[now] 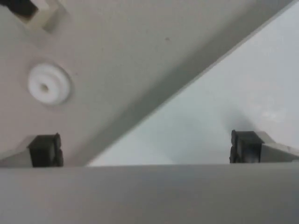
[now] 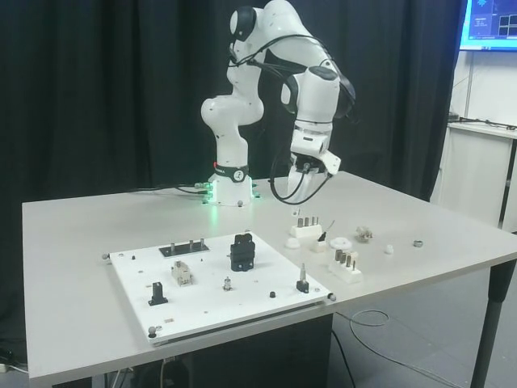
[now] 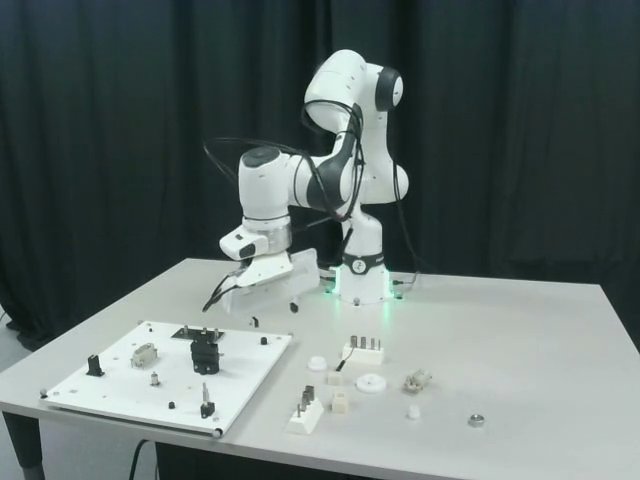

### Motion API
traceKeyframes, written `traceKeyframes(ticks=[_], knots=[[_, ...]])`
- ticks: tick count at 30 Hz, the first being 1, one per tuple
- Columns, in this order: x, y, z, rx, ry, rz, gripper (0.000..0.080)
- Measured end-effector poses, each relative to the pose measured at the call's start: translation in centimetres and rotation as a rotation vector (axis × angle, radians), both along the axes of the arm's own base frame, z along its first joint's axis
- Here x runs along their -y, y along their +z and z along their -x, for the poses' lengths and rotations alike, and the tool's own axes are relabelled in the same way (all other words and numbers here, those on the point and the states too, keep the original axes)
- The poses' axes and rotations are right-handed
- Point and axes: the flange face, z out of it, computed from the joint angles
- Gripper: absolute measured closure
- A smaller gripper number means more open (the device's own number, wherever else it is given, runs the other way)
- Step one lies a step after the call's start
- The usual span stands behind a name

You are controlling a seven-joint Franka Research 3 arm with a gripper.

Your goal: Pick USB.

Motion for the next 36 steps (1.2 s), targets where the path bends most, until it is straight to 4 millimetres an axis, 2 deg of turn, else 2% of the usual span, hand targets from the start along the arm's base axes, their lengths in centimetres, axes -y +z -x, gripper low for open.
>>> traceKeyframes(ticks=[11, 36], knots=[[-2.2, -0.8, 1.2, -0.018, -0.161, 0.012, 0.0003], [-8.6, -2.4, 4.2, 0.009, -0.377, 0.090, 0.0003]])
